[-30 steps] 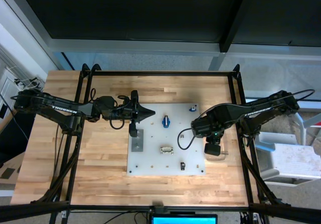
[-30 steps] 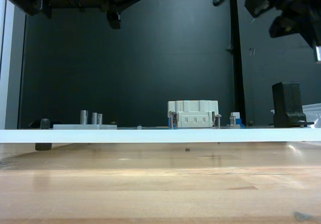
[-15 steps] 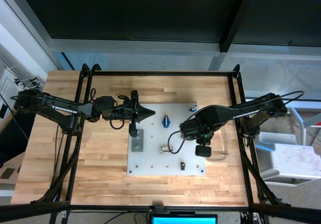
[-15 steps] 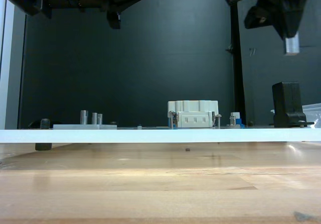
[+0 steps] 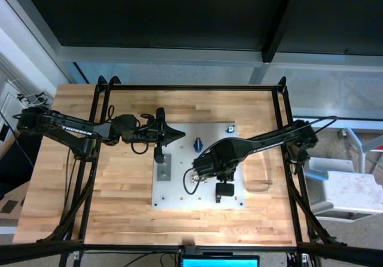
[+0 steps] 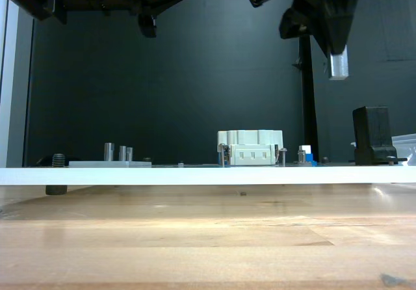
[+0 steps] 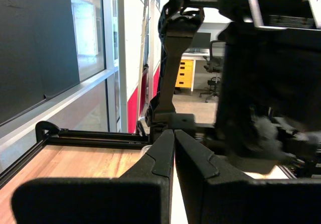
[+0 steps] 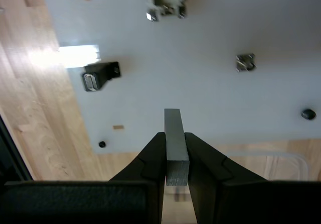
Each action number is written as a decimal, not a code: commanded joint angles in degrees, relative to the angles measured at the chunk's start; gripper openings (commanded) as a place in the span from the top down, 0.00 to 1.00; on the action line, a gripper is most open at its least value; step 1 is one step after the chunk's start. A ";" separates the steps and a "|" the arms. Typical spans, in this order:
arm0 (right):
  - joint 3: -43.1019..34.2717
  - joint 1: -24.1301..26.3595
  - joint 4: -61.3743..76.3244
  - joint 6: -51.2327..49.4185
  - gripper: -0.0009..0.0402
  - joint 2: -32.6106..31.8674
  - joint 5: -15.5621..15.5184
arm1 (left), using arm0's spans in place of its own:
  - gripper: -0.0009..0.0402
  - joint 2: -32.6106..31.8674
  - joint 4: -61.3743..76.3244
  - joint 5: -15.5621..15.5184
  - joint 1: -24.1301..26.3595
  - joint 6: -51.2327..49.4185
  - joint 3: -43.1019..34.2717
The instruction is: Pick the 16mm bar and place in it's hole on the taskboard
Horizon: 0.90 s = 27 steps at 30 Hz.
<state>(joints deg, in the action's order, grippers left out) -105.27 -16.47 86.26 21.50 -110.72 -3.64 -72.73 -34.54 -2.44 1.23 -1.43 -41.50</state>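
My right gripper (image 8: 174, 136) is shut on the 16mm bar (image 8: 175, 146), a grey square-section metal piece held upright. In the low view the bar (image 6: 338, 64) hangs well above the white taskboard (image 6: 195, 173), right of the beige connector (image 6: 250, 147), clear of any seat. From above, the right gripper (image 5: 224, 190) is over the board's near right part. The grey holed block (image 5: 163, 170) with short pegs (image 6: 109, 151) sits on the board's left side. My left gripper (image 5: 180, 135) hovers shut and empty over the board's far left edge, its fingers (image 7: 163, 151) pressed together.
On the board (image 5: 179, 198) stand a blue part (image 5: 198, 145), the connector (image 5: 199, 178) and a black block (image 5: 218, 197); that block (image 6: 373, 135) rises at the low view's right. A black screw (image 8: 308, 114) and a small metal fitting (image 8: 246, 62) lie under the right gripper.
My right arm has swept left from beyond the board's right edge to over its near right part, carrying the bar. The left arm has not moved.
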 commanded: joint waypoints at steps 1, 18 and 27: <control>-5.03 -0.59 2.58 0.07 0.97 -3.63 -0.02 | 0.98 -0.02 -0.02 0.02 -0.02 0.00 0.00; -23.52 -3.30 3.93 0.24 0.97 -19.21 -0.96 | 0.98 -0.02 -0.02 0.02 0.00 0.02 0.00; -26.91 -3.69 3.89 0.26 0.97 -22.67 -0.98 | 0.98 -0.02 -0.02 0.02 -0.02 0.00 0.00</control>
<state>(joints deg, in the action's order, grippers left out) -132.20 -20.10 90.11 21.71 -133.27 -4.62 -72.73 -34.57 -2.44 1.23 -1.43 -41.50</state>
